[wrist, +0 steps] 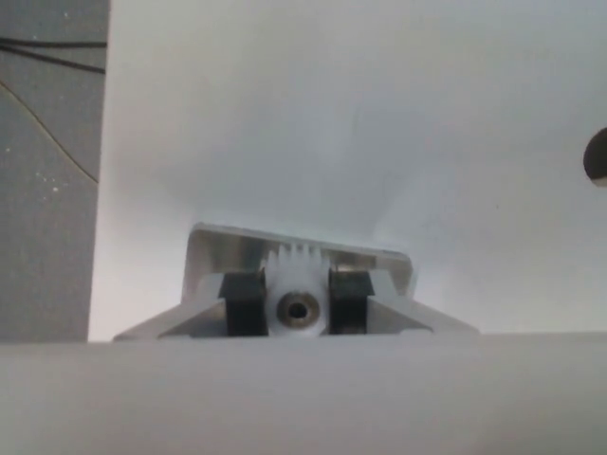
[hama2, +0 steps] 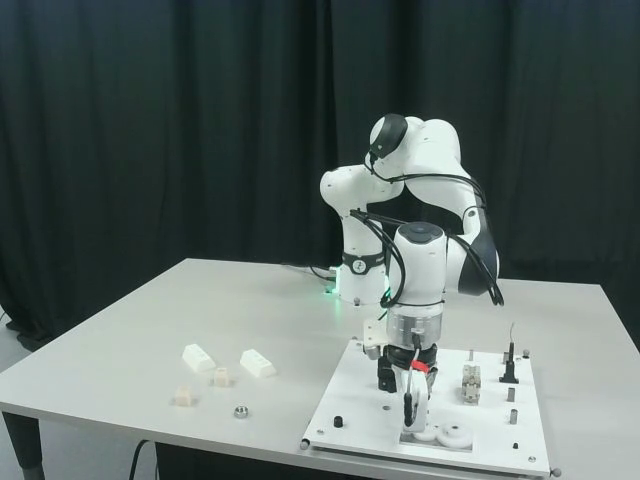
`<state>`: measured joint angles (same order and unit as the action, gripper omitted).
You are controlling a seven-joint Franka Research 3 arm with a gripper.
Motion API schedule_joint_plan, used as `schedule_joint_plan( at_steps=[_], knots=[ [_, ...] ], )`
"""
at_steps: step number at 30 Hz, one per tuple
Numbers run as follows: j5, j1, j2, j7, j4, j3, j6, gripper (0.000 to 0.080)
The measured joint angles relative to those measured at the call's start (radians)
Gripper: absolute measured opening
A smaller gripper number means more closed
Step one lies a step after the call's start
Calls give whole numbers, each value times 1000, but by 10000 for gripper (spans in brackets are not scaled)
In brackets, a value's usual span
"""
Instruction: Remove small gear.
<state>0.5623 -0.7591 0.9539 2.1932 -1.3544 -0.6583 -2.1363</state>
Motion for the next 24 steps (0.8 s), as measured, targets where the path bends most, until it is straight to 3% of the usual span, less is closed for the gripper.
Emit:
schedule_joint_plan(
  at_steps=[14,24],
  knots=[
    [-5,0,-1,-49,8,-3,13,136],
    [-13,-7,-6,-32,51,-41,97,135]
  ],
)
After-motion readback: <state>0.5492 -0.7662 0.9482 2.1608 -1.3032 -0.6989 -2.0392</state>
